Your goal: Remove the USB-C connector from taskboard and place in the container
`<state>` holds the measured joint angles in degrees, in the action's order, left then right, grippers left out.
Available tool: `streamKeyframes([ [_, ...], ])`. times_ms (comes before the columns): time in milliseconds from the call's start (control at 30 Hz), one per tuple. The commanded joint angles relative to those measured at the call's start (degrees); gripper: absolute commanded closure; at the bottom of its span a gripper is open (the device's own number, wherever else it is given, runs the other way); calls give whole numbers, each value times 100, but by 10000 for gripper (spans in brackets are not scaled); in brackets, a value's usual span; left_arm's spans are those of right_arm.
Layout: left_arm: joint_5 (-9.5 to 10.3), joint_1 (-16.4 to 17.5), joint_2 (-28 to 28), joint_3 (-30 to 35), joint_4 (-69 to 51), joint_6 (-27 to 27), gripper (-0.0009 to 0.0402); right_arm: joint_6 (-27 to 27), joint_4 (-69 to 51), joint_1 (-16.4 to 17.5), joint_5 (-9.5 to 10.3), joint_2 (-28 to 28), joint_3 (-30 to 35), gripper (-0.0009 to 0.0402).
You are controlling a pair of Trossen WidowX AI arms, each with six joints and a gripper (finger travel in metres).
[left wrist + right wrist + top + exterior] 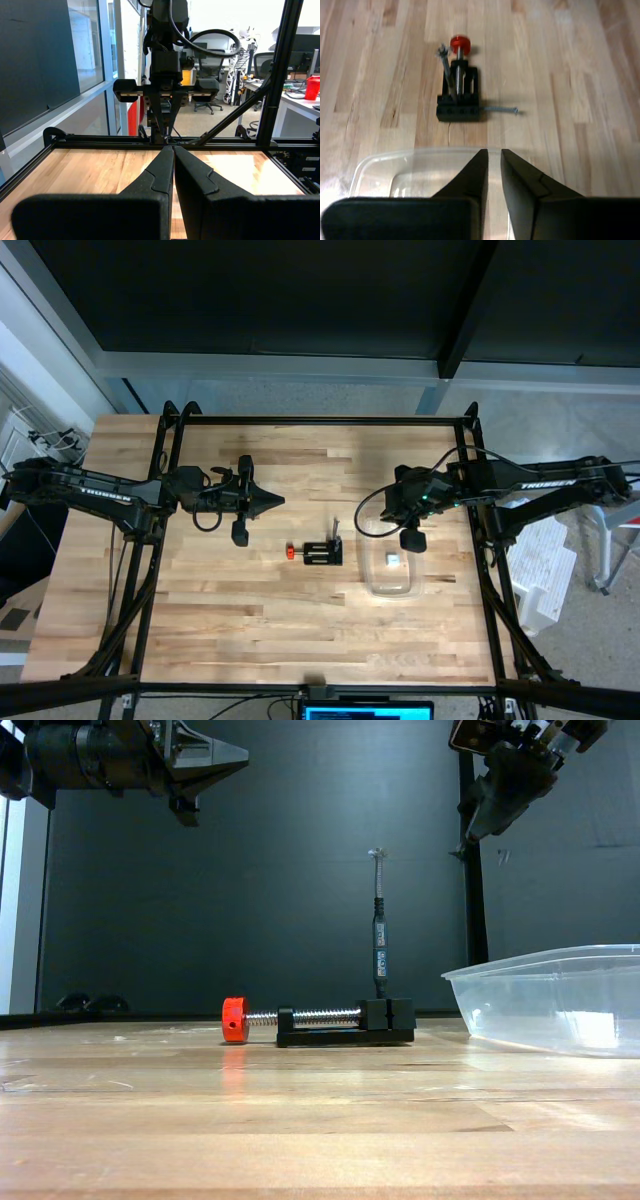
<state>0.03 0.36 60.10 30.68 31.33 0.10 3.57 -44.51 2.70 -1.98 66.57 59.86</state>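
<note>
- The left gripper (268,501) hangs high over the left half of the table (250,610), well apart from the taskboard (322,553). It points toward the middle of the table.
- In the left wrist view its two fingers (155,175) meet at the tips. The jaws are closed and hold nothing.
- The right gripper (494,150) hangs above the far edge of the container (520,1010) and points down toward the table.
- In the right wrist view I see only a narrow gap between its fingers, with nothing inside. The jaws are almost closed.
- The taskboard lies flat on the table near the centre, just left of the container and not touching it. Its red knob (234,1019) is at the left end.
- The USB-C connector (380,958) stands upright in the right end of the taskboard, at the side of the container. A thin light stem goes up from its top.
- No gripper touches the connector; in the low view both are high above it.
- The container stands on the table under the right gripper. Inside it lies a small white piece (393,559).
</note>
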Motion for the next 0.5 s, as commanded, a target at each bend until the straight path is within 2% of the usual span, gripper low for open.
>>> streamKeyframes([
  [33,0,0,2,2,2,2,393,90,-173,9,-37,258,125,318],
  [100,0,0,2,2,2,2,393,168,-247,28,-155,437,201,299],
  [300,0,2,2,2,2,2,393,219,-286,142,-157,898,444,246],
  [400,0,2,2,2,2,2,393,223,-284,234,-170,1123,568,233],
  [500,0,0,2,2,2,2,393,258,-289,310,-313,1368,723,231],
])
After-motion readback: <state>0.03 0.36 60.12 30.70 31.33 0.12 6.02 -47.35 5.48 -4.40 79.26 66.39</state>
